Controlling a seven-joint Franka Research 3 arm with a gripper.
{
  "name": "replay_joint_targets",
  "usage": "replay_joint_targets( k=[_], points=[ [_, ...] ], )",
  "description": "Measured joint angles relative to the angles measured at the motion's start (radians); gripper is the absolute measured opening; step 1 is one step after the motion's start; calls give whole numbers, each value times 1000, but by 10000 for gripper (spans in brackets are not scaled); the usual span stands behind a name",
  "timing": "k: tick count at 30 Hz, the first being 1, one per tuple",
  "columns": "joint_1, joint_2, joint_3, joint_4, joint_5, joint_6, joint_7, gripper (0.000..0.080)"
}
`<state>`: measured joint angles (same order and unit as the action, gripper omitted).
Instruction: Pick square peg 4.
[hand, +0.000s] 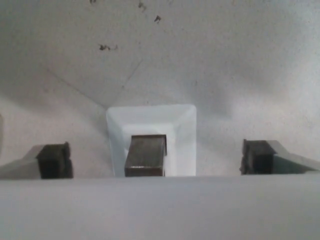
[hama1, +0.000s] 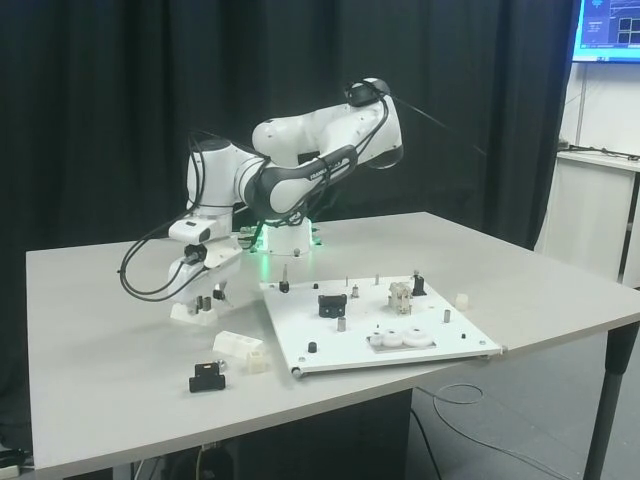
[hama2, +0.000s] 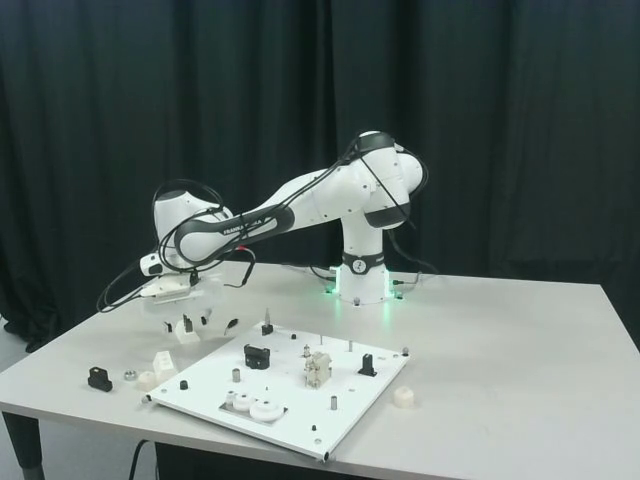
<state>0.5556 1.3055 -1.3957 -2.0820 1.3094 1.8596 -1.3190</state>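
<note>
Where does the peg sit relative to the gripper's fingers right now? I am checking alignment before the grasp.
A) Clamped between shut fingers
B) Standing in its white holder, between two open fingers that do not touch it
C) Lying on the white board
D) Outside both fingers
B: in the wrist view the square peg stands in the white holder, midway within the open gripper, clear of each fingertip.

Open pincer (hand: 156, 159) straddles peg (hand: 145, 155), bare table (hand: 215, 75) either side

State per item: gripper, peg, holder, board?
gripper: open, fingers either side of the peg, not touching it
square peg: upright in its holder, not gripped
white holder: on the grey table, beside the board
white board: flat on the table, parts still mounted
</note>
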Motion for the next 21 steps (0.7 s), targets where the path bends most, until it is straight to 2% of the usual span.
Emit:
replay_joint_targets(
  k=[2, 3, 8, 9, 13, 14, 21],
  points=[
    [0, 0, 1, 0, 0, 0, 0, 800],
    [0, 0, 1, 0, 0, 0, 0, 662],
    [1, 0, 1, 1, 0, 0, 0, 662],
    [1, 0, 1, 1, 0, 0, 0, 462],
    [2, -1, 1, 2, 0, 0, 0, 462],
    [2, -1, 1, 2, 0, 0, 0, 300],
    [3, -1, 1, 3, 1, 0, 1, 300]
  ],
)
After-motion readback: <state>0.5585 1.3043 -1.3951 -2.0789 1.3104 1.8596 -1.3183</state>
